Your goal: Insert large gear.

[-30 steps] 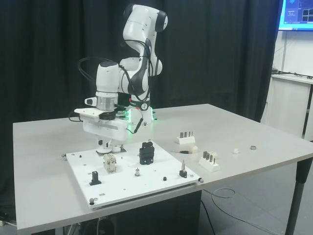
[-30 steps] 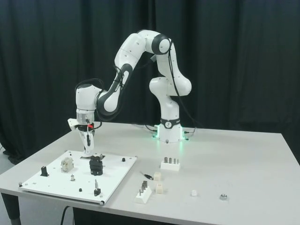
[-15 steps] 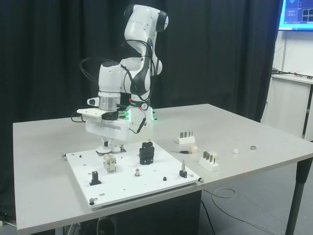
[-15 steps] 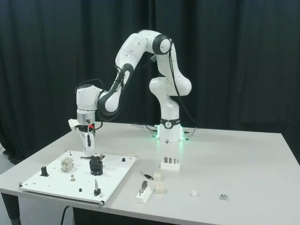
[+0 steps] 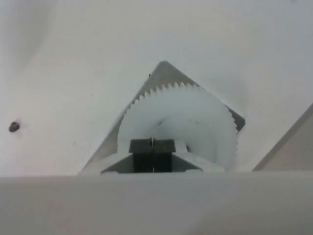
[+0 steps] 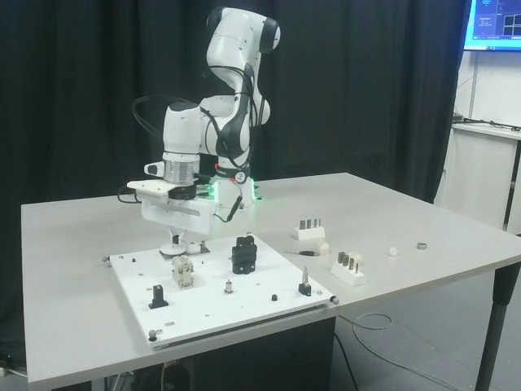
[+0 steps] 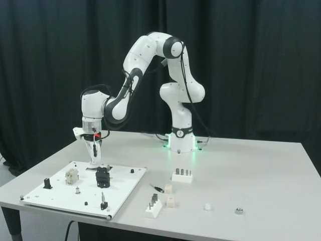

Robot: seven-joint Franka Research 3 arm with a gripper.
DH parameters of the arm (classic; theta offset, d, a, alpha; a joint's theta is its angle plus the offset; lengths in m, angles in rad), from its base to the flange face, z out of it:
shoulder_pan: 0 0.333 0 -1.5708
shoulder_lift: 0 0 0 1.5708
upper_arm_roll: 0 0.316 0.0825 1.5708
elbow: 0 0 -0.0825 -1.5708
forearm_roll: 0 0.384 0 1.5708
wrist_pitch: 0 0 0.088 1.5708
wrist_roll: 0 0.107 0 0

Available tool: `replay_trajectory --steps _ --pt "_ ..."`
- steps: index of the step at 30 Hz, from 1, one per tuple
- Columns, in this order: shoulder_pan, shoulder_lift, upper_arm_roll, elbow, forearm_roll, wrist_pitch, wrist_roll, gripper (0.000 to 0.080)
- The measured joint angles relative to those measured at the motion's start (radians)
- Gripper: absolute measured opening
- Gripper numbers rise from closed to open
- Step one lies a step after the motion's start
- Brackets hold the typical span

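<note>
The large gear is a white toothed disc that fills the middle of the wrist view, lying over a grey plate. My gripper has its black pads pressed together at the gear's centre, shut on it. From the room views, the gripper hangs low over the far edge of the white assembly board, pointing straight down. The gear shows there as a small white disc under the hand. What lies beneath the gear is hidden.
The board carries a black block, a small white fixture, a black peg and small posts. On the grey table beside it stand two white pin holders, a white part and a ring.
The wrist and hand have risen slightly and shifted a little toward the black block. Nothing else on the board or table has moved.
</note>
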Motion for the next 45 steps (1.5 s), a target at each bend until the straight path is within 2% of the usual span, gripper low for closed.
replay_trajectory --steps 8,9,13,14,22,23,45 --pt "0.000 0.000 -0.002 0.000 0.000 -0.002 0.000 0.0001" --pt "0.000 0.000 -0.002 0.000 0.000 -0.002 0.000 0.0121" --pt "0.000 0.000 -0.003 0.000 0.000 -0.002 -0.001 0.0121" --pt "0.000 0.000 -0.003 0.000 0.000 -0.002 -0.001 0.0427" --pt "0.000 0.000 -0.008 0.000 0.000 -0.002 -0.001 0.0427" --pt "0.000 0.000 -0.009 0.000 0.000 -0.002 -0.001 0.0772" --pt "-0.009 0.000 -0.012 -0.005 0.020 -0.002 -0.002 0.0800"
